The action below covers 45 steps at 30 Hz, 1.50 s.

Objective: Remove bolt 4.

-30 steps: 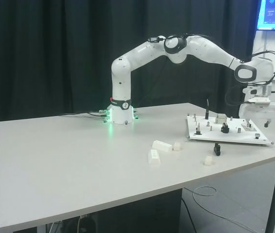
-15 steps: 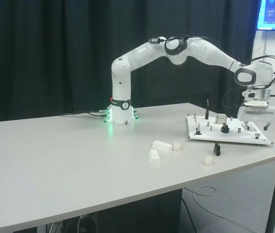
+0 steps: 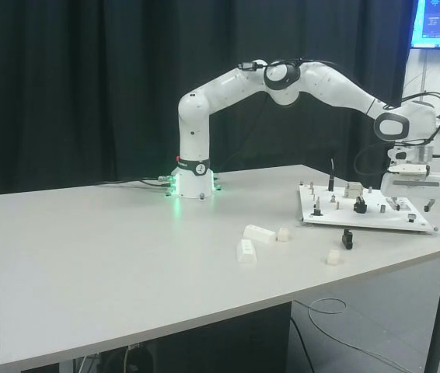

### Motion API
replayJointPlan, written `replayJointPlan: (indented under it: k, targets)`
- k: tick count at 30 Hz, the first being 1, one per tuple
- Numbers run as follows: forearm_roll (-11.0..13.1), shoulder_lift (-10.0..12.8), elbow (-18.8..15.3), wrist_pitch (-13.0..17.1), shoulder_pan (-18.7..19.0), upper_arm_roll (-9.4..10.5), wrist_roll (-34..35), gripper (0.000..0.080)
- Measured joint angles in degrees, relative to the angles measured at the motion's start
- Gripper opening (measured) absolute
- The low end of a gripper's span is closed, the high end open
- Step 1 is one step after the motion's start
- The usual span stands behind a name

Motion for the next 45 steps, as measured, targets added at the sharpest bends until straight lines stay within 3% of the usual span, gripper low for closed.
replayJointPlan:
  k: [16,35,36,41,42,45]
  targets:
    - [0.85,1.75,0.00,3.04,0.00,0.08,2.72,0.0800]
    - [1.41,2.34,0.00,3.84,-0.22,-0.04,0.43,0.0799]
    - [1.41,2.34,0.00,3.82,-0.26,-0.05,0.43,0.0524]
    - [1.41,2.34,0.00,3.56,-0.45,-0.09,0.42,0.0524]
    - [1.41,2.34,0.00,3.47,-0.48,-0.10,0.42,0.0362]
    - [1.41,2.33,0.00,3.28,-0.58,-0.12,0.42,0.0362]
